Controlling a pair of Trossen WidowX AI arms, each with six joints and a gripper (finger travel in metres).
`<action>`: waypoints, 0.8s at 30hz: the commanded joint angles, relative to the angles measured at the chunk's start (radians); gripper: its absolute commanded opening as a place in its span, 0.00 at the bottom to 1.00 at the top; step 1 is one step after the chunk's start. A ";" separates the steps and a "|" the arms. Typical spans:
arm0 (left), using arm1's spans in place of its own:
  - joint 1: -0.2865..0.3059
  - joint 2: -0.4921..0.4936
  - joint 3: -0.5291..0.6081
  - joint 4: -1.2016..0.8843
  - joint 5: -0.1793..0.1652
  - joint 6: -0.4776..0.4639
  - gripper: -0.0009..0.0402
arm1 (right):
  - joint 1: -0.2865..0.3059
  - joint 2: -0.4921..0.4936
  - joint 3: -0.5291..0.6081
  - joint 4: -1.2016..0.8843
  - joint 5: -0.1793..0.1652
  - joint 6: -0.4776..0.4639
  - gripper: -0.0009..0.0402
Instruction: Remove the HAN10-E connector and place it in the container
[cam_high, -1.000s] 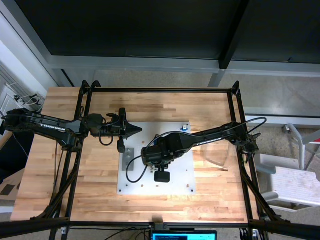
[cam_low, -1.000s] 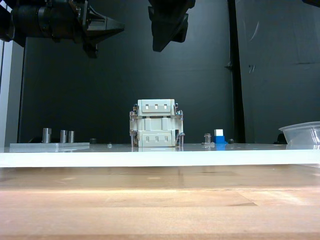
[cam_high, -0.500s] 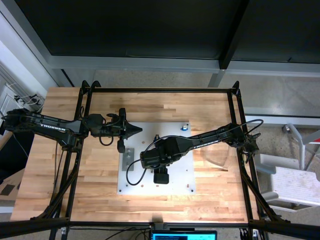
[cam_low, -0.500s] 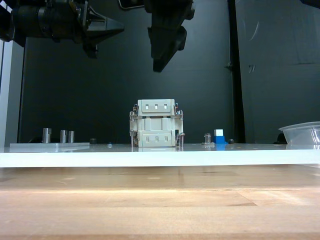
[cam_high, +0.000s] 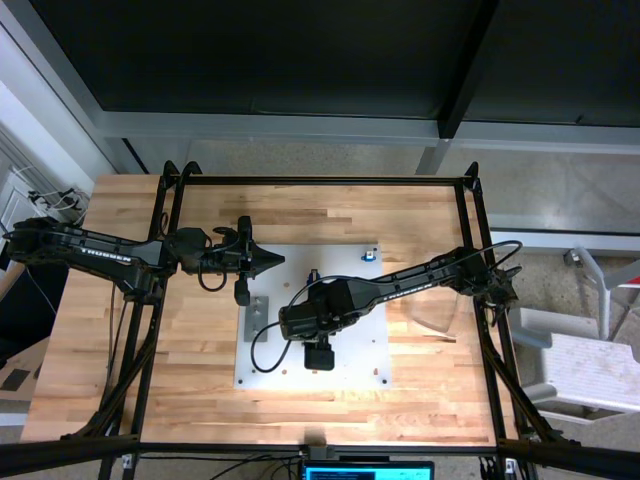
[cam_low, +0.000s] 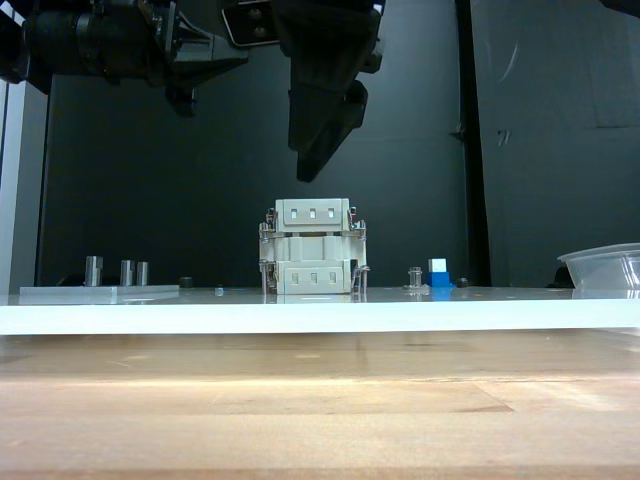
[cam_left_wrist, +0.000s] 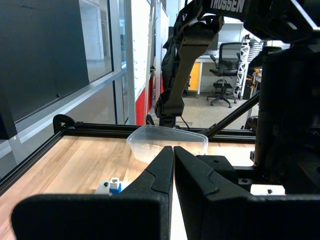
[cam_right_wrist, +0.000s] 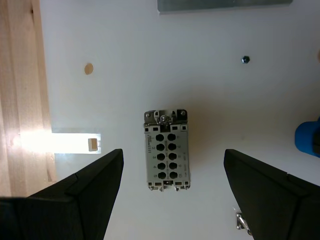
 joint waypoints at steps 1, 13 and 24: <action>0.000 0.001 0.000 0.001 0.000 0.000 0.02 | 0.002 -0.001 -0.020 0.023 0.000 0.000 0.71; 0.000 0.001 0.000 0.001 0.000 0.000 0.02 | 0.010 -0.001 -0.101 0.106 0.001 0.009 0.71; 0.000 0.000 0.000 0.000 0.000 0.000 0.02 | 0.012 0.030 -0.131 0.140 0.000 0.008 0.68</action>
